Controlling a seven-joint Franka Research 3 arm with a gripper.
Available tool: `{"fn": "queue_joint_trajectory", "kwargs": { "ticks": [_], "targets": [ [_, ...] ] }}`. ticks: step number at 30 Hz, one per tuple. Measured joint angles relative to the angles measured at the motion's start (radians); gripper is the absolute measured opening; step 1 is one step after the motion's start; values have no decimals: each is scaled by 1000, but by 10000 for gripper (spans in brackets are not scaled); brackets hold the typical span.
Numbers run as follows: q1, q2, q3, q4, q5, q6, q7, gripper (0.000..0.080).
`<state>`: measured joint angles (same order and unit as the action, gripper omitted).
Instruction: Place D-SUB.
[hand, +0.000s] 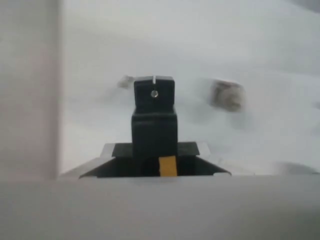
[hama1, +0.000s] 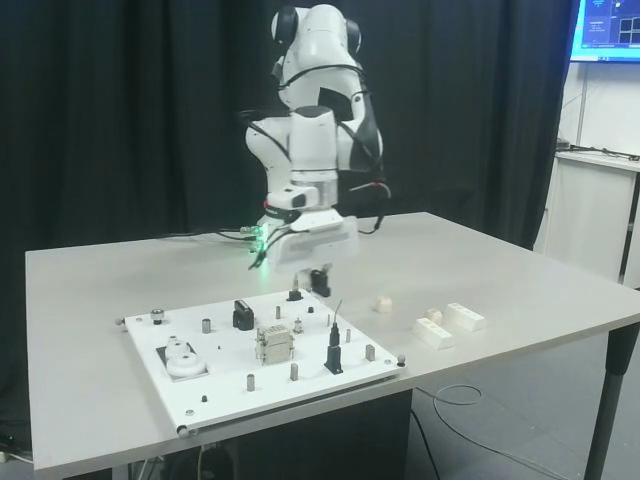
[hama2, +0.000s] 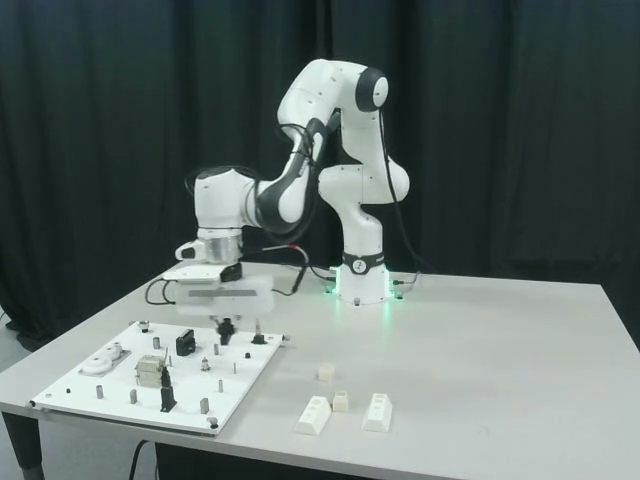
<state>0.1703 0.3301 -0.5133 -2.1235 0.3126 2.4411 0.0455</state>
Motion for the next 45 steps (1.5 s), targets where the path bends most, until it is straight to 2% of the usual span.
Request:
{"fn": "queue_joint_trajectory", "kwargs": {
  "ticks": [14, 23, 38, 45],
  "targets": [
    [155, -34, 0, -70, -3, 10, 145, 154],
    [232, -36, -1, -117, -17, 77, 233, 154],
    [286, -36, -1, -176, -34, 185, 301, 154],
    [290, -36, -1, -183, -47, 202, 304, 154]
  ]
}}
